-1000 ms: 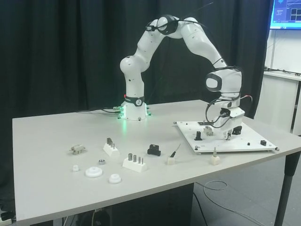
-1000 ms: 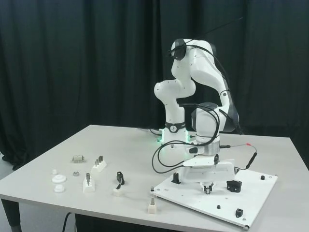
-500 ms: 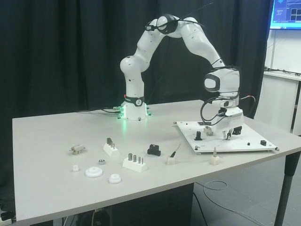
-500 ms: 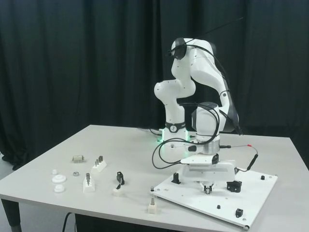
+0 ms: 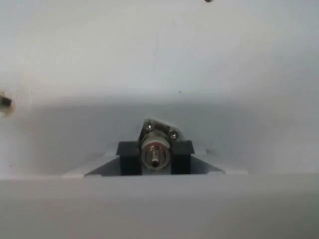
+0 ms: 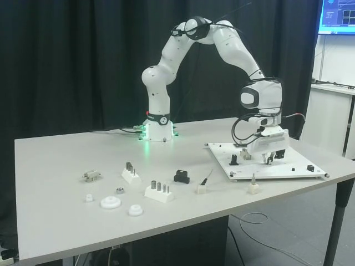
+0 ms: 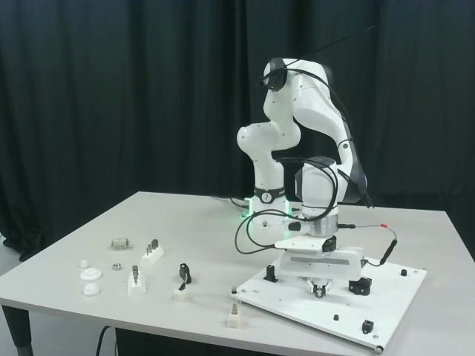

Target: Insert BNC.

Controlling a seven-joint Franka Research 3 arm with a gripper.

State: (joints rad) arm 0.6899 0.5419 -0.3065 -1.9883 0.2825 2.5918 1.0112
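Between the fingertips in wrist view, gripper (image 5: 155,160) clamps the BNC connector (image 5: 155,152) just above the white board (image 7: 386,304); room views hide connector behind the hand.

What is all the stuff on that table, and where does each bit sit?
Table: one, grey, under everything.
Board: one, white, at the table's edge beneath the gripper.
Connector: one, grey metal, between black fingers, over the board.
Small black parts: several, on the board.
Peg blocks: a few, white, beside the board.
Round pieces: several, white, at the table's far end from the board.
Arm: one, white, base lit green.
Gripper: one, low over the board.
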